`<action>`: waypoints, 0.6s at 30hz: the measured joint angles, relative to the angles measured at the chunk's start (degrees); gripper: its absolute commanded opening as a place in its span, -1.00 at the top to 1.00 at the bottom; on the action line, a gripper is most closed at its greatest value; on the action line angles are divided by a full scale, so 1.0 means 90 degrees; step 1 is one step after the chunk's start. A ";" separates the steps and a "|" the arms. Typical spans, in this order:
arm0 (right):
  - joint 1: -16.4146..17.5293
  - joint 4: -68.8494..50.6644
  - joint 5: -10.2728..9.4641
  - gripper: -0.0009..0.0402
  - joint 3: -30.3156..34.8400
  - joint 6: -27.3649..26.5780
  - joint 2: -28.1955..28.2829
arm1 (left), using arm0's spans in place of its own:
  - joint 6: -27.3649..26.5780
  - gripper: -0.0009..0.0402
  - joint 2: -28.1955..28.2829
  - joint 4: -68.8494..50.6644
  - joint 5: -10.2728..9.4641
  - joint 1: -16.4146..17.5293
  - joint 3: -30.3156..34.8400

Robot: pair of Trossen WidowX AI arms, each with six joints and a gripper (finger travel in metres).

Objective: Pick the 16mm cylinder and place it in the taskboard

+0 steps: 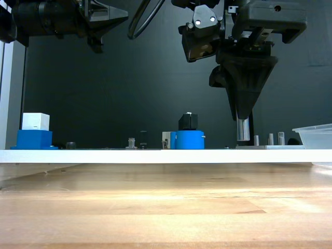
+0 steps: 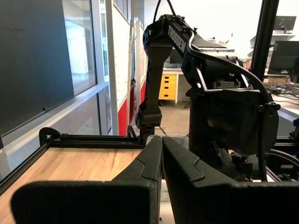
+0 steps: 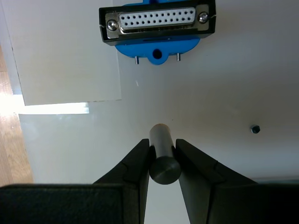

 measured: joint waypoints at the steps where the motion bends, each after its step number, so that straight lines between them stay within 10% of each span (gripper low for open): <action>1: 0.0000 0.0017 0.0000 0.83 -0.0007 0.0000 0.0002 | 0.0000 0.96 0.0000 0.0002 -0.0002 0.0000 0.0002; 18: 0.0000 0.0389 0.0015 0.83 -0.0352 0.0000 0.0002 | 0.0000 0.96 0.0000 0.0002 -0.0002 0.0000 0.0000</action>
